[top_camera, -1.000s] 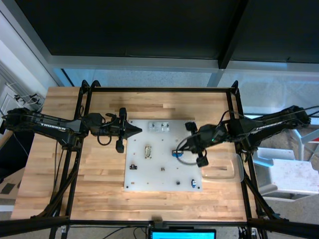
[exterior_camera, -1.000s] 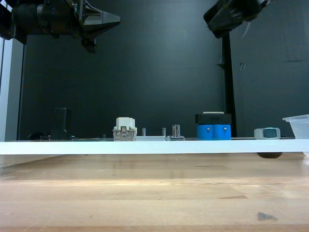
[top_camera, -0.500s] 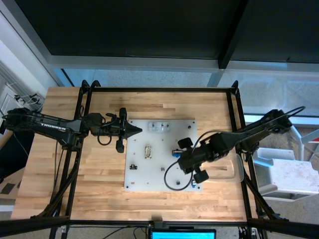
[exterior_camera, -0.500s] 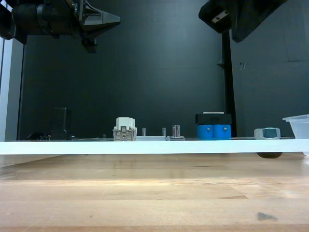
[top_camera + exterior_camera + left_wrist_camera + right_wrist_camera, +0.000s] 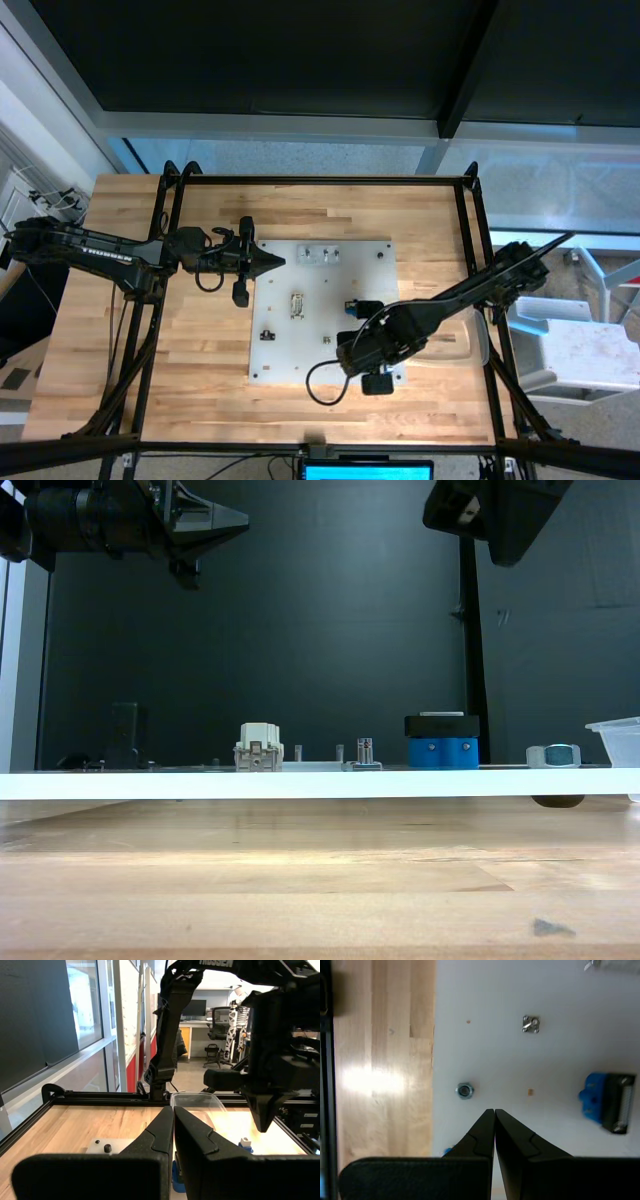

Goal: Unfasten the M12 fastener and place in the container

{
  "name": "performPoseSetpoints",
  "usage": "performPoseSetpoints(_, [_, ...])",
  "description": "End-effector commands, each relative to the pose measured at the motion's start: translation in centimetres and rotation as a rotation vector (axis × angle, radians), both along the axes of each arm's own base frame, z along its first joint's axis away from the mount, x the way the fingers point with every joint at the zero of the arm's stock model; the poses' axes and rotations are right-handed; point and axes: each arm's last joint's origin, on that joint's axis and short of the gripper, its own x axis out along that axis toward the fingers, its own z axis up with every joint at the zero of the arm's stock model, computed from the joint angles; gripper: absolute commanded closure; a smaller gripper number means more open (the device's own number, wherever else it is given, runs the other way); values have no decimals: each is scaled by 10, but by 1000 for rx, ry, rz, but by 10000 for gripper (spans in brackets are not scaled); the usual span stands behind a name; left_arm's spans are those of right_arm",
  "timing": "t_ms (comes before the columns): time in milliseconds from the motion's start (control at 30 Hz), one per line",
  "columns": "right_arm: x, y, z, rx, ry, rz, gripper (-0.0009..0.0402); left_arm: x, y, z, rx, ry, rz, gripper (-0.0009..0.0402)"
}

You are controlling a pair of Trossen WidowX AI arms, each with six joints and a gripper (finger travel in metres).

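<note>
- Hovering right of centre in high view, right gripper had fingers pressed together above board, near nut.
- Left gripper, fingers together, hung left of centre.

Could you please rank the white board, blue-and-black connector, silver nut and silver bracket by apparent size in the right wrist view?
white board
blue-and-black connector
silver nut and silver bracket, alike
Right tool, shut, hovers over the board near the nut; left tool, shut, hangs at the board's left edge.
</note>
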Motion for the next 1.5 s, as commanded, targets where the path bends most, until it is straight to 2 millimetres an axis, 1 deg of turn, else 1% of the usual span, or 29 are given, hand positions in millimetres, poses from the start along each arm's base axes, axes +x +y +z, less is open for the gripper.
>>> performPoseSetpoints(33, [5,10,-6,16,18,-32,393,0,0,0,0,-1,0,393])
performPoseSetpoints(233, [10,23,-21,61,73,-98,390,0,0,0,0,0,0,393])
performPoseSetpoints(400, [13,25,-30,67,95,-166,367,0,0,0,0,-1,0,393])
performPoseSetpoints(567, [16,27,-44,51,131,-210,315,0,0,0,0,0,0,393])
performPoseSetpoints(900, [15,25,-58,52,129,-263,193,0,0,0,0,0,0,393])
performPoseSetpoints(1067, [16,22,-65,55,131,-289,152,0,0,0,0,0,0,393])
performPoseSetpoints(1200, [16,19,-69,51,138,-305,141,0,0,0,0,-1,0,393])
performPoseSetpoints(1500, [16,16,-79,58,133,-327,141,0,0,0,0,-1,0,393])
